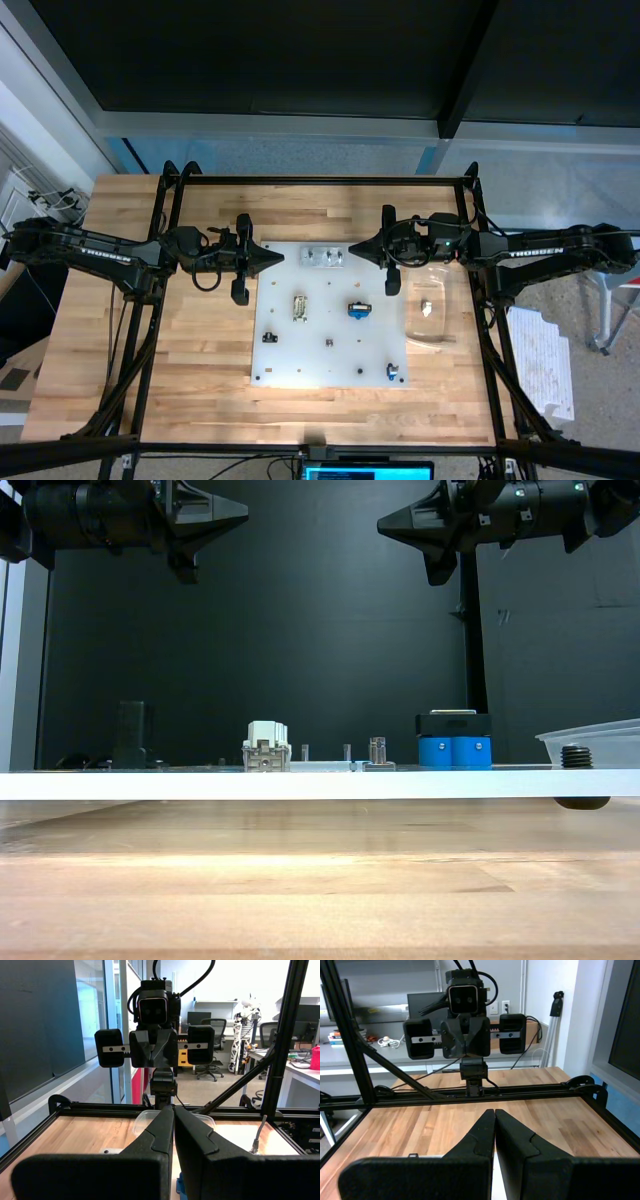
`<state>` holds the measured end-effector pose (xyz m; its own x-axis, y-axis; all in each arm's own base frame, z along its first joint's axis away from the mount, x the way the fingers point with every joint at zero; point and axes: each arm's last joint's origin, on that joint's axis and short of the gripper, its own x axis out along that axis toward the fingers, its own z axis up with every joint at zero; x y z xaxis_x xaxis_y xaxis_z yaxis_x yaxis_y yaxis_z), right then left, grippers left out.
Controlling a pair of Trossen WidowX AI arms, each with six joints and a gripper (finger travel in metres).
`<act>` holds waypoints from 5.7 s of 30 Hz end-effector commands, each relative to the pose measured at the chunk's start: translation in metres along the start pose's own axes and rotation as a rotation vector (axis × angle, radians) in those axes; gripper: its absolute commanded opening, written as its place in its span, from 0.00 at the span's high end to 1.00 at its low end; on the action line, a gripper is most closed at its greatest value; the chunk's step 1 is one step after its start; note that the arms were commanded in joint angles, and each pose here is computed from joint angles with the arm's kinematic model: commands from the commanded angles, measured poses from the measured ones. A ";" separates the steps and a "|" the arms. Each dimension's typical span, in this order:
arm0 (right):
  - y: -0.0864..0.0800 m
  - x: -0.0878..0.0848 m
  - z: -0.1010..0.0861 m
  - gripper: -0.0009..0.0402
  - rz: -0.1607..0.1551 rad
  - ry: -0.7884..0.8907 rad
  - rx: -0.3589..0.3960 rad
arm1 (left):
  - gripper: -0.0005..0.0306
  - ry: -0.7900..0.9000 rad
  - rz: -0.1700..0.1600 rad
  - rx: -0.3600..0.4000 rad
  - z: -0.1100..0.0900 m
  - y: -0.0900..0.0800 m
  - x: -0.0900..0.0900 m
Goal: Pick the RJ45 connector and install on taskboard
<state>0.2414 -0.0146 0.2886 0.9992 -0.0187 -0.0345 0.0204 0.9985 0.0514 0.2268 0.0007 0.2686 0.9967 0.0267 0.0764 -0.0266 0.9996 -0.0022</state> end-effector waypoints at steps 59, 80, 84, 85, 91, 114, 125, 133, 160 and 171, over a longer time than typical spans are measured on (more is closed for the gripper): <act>0.006 -0.001 -0.006 0.98 0.005 -0.054 -0.007 | 0.98 0.000 0.000 0.000 0.000 0.000 0.000; 0.007 -0.002 -0.006 0.98 0.009 -0.054 -0.007 | 0.98 0.000 0.000 0.000 0.000 0.000 0.000; 0.007 -0.002 -0.006 0.98 0.008 -0.054 -0.007 | 0.98 0.000 0.000 0.000 0.000 0.000 0.000; 0.007 -0.002 -0.006 0.98 0.008 -0.054 -0.007 | 0.98 0.000 0.000 0.000 0.000 0.000 0.000; 0.007 -0.002 -0.006 0.98 0.008 -0.053 -0.007 | 0.98 0.000 0.000 0.000 0.000 0.000 0.000; 0.007 -0.001 -0.008 0.98 0.007 -0.030 -0.007 | 0.98 0.000 0.000 0.000 0.000 0.000 0.000; 0.007 -0.001 -0.008 0.98 0.007 -0.030 -0.007 | 0.98 0.000 0.000 0.000 0.000 0.000 0.000; 0.007 -0.001 -0.008 0.98 0.007 -0.030 -0.007 | 0.98 0.000 0.000 0.000 0.000 0.000 0.000; 0.007 -0.001 -0.008 0.98 0.007 -0.030 -0.007 | 0.98 0.000 0.000 0.000 0.000 0.000 0.000; 0.007 -0.001 -0.008 0.98 0.007 -0.030 -0.007 | 0.98 0.000 0.000 0.000 0.000 0.000 0.000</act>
<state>0.2399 -0.0073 0.2806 0.9999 -0.0134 -0.0044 0.0135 0.9989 0.0445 0.2268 0.0007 0.2685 0.9967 0.0267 0.0760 -0.0266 0.9996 -0.0022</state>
